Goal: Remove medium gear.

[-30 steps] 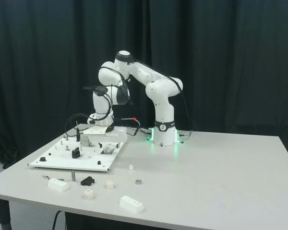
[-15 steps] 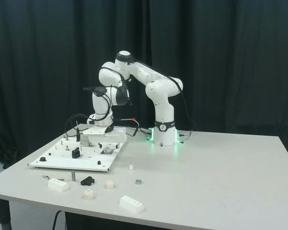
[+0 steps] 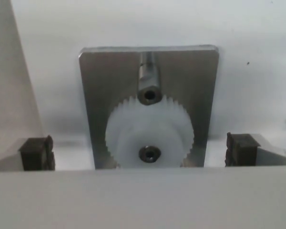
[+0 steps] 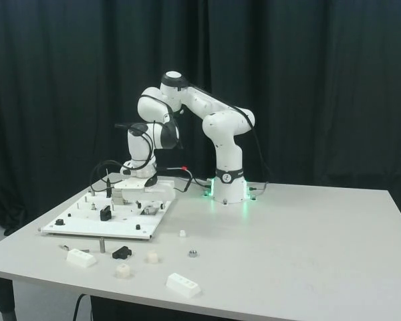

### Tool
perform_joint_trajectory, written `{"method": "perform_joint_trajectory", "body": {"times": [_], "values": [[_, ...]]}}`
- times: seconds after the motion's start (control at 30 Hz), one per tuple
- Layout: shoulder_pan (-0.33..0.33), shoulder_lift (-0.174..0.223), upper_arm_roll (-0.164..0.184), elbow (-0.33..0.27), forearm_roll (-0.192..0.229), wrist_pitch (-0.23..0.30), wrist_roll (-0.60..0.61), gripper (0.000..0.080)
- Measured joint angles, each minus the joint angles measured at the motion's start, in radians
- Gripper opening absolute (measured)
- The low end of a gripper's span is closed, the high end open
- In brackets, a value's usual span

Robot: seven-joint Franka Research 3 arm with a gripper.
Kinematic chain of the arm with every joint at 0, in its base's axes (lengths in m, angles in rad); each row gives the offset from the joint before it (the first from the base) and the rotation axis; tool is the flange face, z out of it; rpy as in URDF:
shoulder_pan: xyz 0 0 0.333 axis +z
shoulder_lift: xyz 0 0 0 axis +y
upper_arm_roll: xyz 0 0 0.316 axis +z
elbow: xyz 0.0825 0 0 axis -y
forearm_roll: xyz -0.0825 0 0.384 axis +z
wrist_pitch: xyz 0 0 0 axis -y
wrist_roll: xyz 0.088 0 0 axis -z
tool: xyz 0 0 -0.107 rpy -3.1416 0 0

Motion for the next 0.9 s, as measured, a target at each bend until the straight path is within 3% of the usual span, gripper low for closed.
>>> {"method": "perform_joint_trajectory", "body": {"times": [0.43,0.47,0.77,0.8,0.9], "values": [[0.0,0.0,-0.015,0.0,-0.011,0.022,0.0,0.08],[0.0,0.0,-0.016,0.0,-0.012,0.025,0.0,0.0682],[-0.001,0.0,-0.022,0.001,-0.026,0.032,0.001,0.0682],[-0.001,0.0,-0.022,0.001,-0.026,0.032,0.001,0.0396],[-0.002,0.0,-0.022,0.001,-0.026,0.033,0.001,0.0396]]}}
